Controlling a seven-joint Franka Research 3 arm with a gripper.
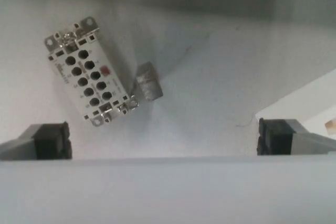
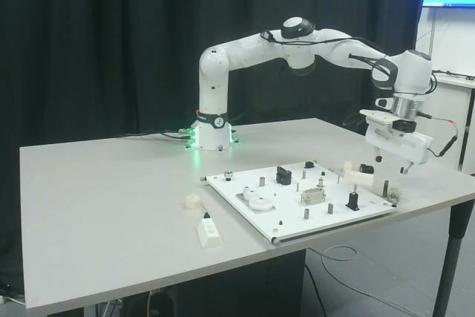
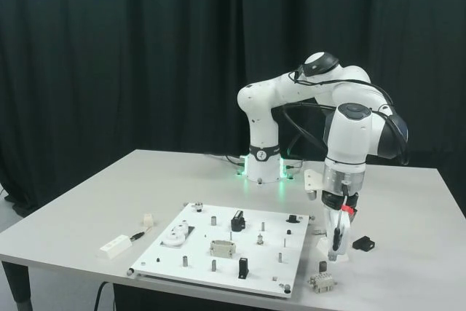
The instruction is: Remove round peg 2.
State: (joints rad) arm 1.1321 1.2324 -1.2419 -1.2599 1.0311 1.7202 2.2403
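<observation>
Gripper (image 1: pixel 163 140) hung above table (image 2: pixel 111 183) off board's (image 3: pixel 218 260) edge, fingers (image 1: pixel 50 141) spread wide, nothing held. In wrist view, multi-hole connector (image 1: pixel 89 72) at 10 o'clock, grey round peg (image 1: pixel 148 82) touching it.

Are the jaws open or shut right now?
Open. In the wrist view the gripper has its two fingertips far apart, nothing between them.

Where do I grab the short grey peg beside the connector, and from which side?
Grip the peg on its round side wall, coming straight down, since it stands upright. The connector sits close on one side, so the open gripper should probably close along that edge, not toward it.
</observation>
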